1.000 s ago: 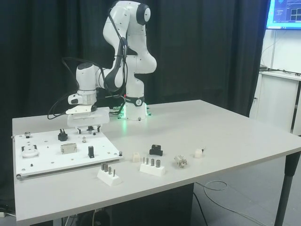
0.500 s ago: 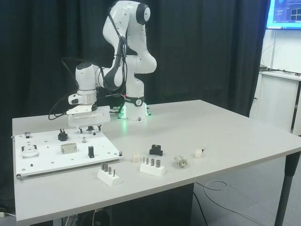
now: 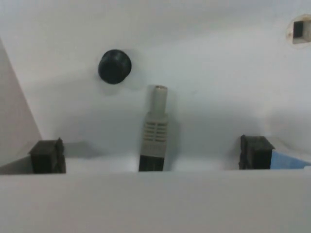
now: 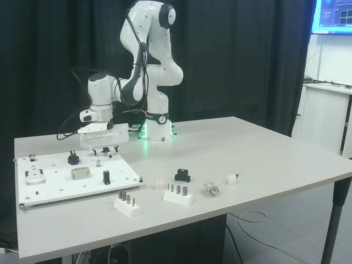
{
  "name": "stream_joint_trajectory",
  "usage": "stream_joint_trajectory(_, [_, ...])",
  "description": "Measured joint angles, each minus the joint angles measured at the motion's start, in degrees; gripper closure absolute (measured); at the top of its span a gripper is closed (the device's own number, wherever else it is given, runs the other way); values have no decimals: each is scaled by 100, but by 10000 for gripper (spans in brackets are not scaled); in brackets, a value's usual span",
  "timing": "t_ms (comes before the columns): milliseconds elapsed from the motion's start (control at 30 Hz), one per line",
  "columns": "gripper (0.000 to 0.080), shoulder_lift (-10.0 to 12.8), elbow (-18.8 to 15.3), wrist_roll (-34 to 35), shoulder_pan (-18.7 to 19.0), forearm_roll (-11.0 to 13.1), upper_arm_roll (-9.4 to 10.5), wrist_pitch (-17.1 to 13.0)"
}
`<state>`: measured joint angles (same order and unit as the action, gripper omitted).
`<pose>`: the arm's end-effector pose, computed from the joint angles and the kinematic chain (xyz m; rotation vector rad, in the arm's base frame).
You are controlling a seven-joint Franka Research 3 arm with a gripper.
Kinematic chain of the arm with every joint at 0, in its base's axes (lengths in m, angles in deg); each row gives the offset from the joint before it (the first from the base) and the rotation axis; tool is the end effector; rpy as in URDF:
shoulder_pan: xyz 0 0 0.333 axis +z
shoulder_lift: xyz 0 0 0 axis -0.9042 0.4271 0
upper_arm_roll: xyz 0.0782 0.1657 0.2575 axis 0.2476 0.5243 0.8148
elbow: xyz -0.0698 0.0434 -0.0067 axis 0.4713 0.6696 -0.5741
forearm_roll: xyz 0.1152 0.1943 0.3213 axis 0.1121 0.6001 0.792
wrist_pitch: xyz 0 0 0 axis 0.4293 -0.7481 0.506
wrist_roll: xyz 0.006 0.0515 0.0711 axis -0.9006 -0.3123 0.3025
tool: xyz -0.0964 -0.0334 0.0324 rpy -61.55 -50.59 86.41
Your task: Pick Ethernet.
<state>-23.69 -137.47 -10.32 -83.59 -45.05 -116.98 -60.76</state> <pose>0.2457 -0.3617 0.1957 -2.7533 1.4367 0.2147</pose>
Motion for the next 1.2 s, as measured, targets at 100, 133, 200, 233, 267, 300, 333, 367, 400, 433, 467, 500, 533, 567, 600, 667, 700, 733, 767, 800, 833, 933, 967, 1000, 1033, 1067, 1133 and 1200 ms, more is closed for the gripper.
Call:
stream_joint_trajectory(100, [3,0,0,0,0,0,-4,0])
stream_joint_trajectory(133, [3,0,0,0,0,0,-6,0])
stream_joint_trajectory(200, [3,0,-1,0,0,0,-8,-2])
stream_joint_trajectory(233, [3,0,-2,0,0,0,-9,-3])
stream_joint_trajectory(267, [3,0,-2,-4,0,0,-11,-5])
stream_joint_trajectory(300, [3,0,-4,-13,0,0,-12,-8])
stream_joint_trajectory(333, [3,0,-5,-24,0,0,-14,-12])
stream_joint_trajectory(367, [3,0,-7,-36,0,0,-17,-17])
stream_joint_trajectory(400, [3,0,-9,-48,0,1,-20,-24])
stream_joint_trajectory(433, [3,0,-13,-58,0,3,-24,-33])
stream_joint_trajectory(467, [3,0,-17,-66,0,8,-28,-44])
stream_joint_trajectory(500, [3,0,-21,-72,0,16,-32,-56])
stream_joint_trajectory(533, [3,0,-26,-79,0,25,-37,-68])
stream_joint_trajectory(567, [3,0,-30,-89,0,38,-41,-79])
stream_joint_trajectory(600, [3,0,-34,-96,0,59,-44,-90])
stream_joint_trajectory(667, [3,0,-39,-106,0,114,-52,-105])
stream_joint_trajectory(700, [3,0,-40,-115,0,145,-56,-107])
stream_joint_trajectory(733, [3,0,-41,-130,0,176,-60,-108])
stream_joint_trajectory(767, [3,0,-42,-159,0,204,-65,-108])
stream_joint_trajectory(800, [3,0,-43,-197,0,222,-70,-108])
stream_joint_trajectory(833, [3,0,-45,-236,0,237,-74,-108])
stream_joint_trajectory(933, [94,0,-49,-361,0,301,-82,-108])
stream_joint_trajectory(967, [94,1,-51,-414,0,336,-84,-108])
stream_joint_trajectory(1000, [94,1,-52,-462,0,371,-85,-108])
stream_joint_trajectory(1033, [94,2,-53,-511,0,413,-87,-108])
stream_joint_trajectory(1067, [94,3,-54,-561,0,451,-89,-108])
stream_joint_trajectory(1133, [94,5,-55,-653,0,516,-94,-108])
stream_joint_trajectory(1200, [426,9,-57,-728,0,582,-100,-108])
